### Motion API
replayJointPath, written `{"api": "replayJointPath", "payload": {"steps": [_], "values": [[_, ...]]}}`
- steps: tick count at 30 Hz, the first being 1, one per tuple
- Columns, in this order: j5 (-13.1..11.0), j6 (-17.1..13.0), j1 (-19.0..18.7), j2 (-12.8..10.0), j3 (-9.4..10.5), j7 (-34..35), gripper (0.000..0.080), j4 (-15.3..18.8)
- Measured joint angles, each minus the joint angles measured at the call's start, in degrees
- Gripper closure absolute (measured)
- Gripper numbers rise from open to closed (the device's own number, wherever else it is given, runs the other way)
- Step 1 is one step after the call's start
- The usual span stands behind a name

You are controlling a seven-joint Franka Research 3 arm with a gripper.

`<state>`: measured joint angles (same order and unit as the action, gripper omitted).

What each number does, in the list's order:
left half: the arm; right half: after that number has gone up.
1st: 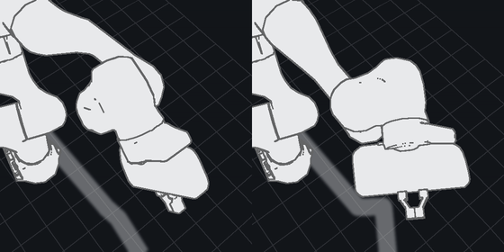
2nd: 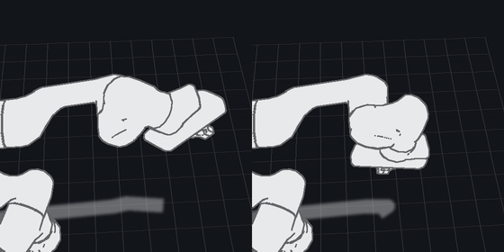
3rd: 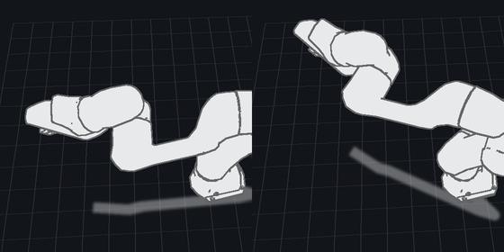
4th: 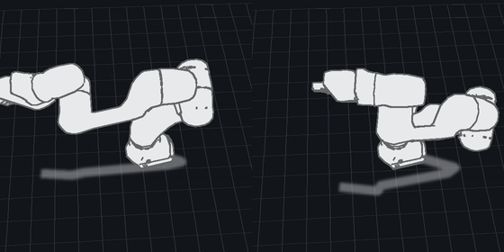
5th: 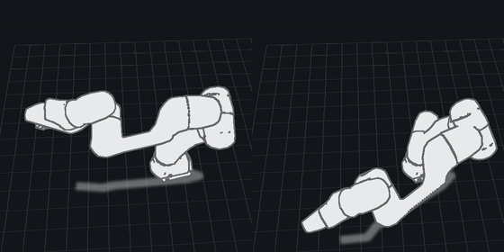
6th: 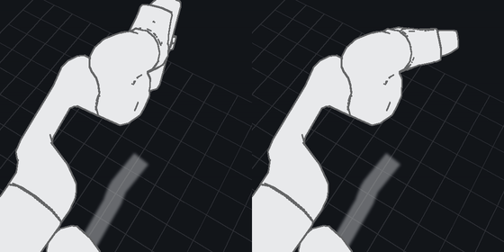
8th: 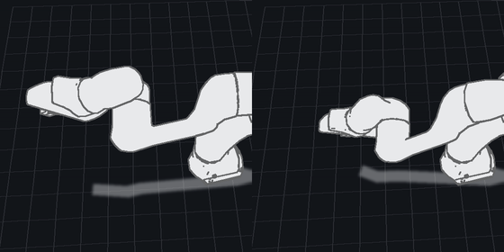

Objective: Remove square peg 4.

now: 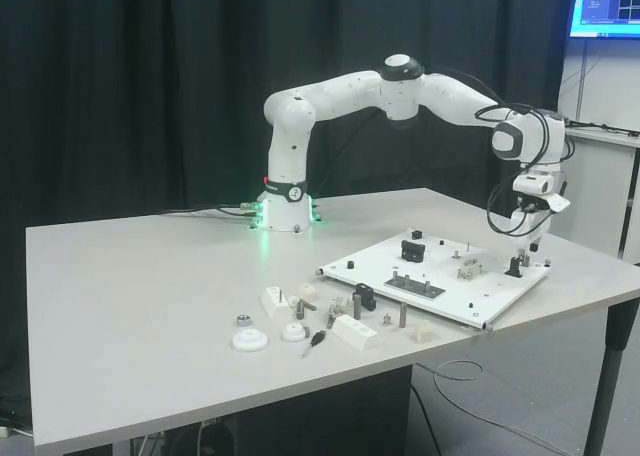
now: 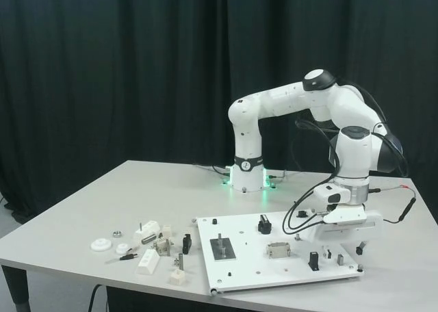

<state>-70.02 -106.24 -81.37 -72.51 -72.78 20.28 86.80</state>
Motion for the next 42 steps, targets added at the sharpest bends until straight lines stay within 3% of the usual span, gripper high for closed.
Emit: {"api": "replayJointPath", "payload": {"steps": [42], "values": [[1.3, -1.4, 0.7, 0.0, 1.94, 0.4, 0.0003, -0.6]]}}
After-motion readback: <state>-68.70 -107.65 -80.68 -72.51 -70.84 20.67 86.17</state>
